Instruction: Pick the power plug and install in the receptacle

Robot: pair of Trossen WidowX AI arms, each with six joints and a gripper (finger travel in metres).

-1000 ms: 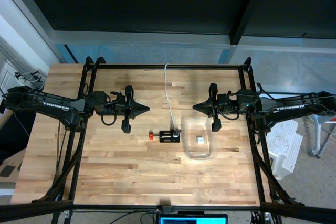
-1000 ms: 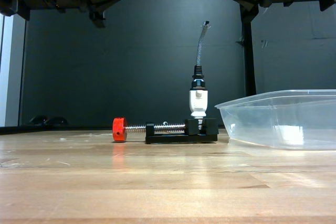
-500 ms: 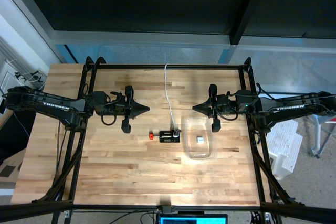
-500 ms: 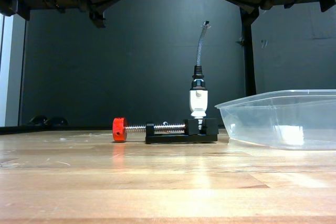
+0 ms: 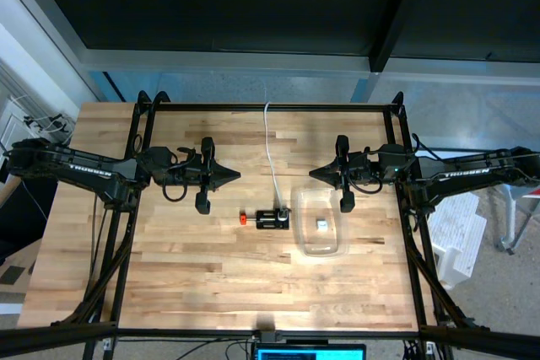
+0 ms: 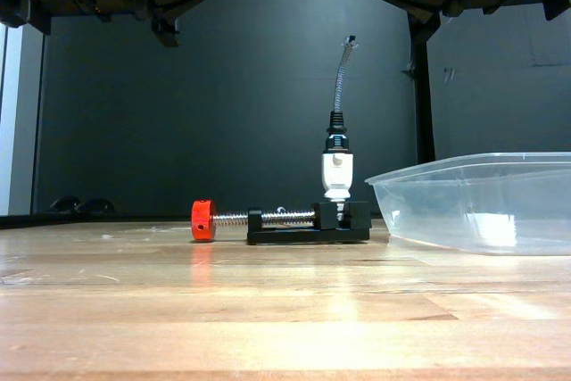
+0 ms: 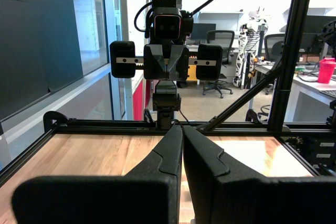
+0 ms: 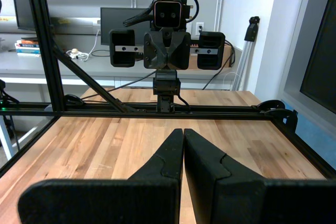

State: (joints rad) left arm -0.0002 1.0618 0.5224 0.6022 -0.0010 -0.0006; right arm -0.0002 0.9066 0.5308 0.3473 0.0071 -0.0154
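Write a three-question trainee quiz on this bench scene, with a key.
1. True or false: the left gripper and the right gripper both hover shut above the wooden table.
2. What lies in the clear plastic tray? A) a small white square piece B) a red knob C) nothing
3. Fill in: the black clamp block with a red knob holds the white round socket ____ (upright or flat).
Key: 1 true; 2 A; 3 upright.

We saw a clear plastic tray (image 5: 325,244) sitting on the wooden bench (image 5: 186,267). A small white square piece (image 5: 321,224) lay inside it, near the middle.
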